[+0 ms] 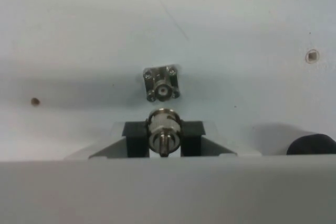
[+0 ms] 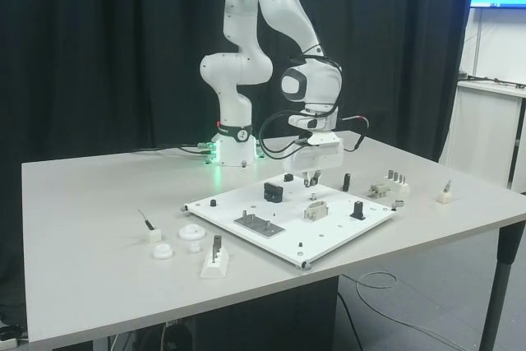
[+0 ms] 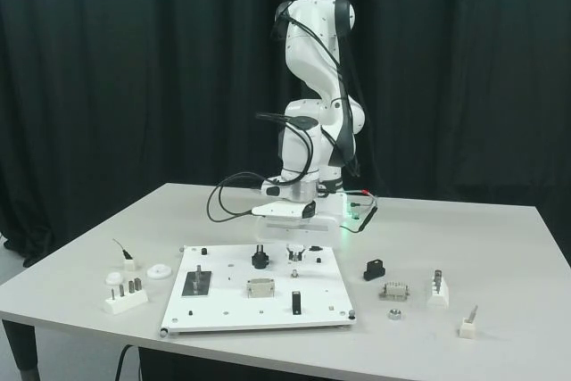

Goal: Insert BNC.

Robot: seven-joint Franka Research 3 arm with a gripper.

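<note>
BNC plug [image 1: 164, 129] sits clamped between the black fingers [image 1: 135, 139] of the claw [image 1: 164, 139], metal barrel pointing down toward the board. Wrist view: plug hangs above the BNC socket [image 1: 161, 84], a small square metal flange with four screws, mounted on the white board [image 1: 79, 40]. Plug and socket are apart, not mated; the socket is just off the plug tip, roughly in line with it. Claw is clenched on the plug.

First room view: claw [image 2: 311, 177] hovers low over the far part of the white board [image 2: 246, 203], white arm [image 2: 279, 30] bent over it from its base at the back of the grey bench [image 2: 82, 203]. On the board: a black block [image 2: 274, 192], a grey metal plate [image 2: 258, 223], a metal connector [image 2: 316, 210], a black upright piece [image 2: 358, 210]. Off the board on the bench: white gears [image 2: 191, 233], a white holder with a peg [image 2: 215, 261], a white holder with a thin pin [image 2: 153, 233], a holder with several pins [image 2: 393, 183], another small white holder [image 2: 445, 195].

Second room view: claw [image 3: 294, 220] over the board's far edge, socket [image 3: 295, 254] right below it; black curtain [image 3: 134, 60] behind.
</note>
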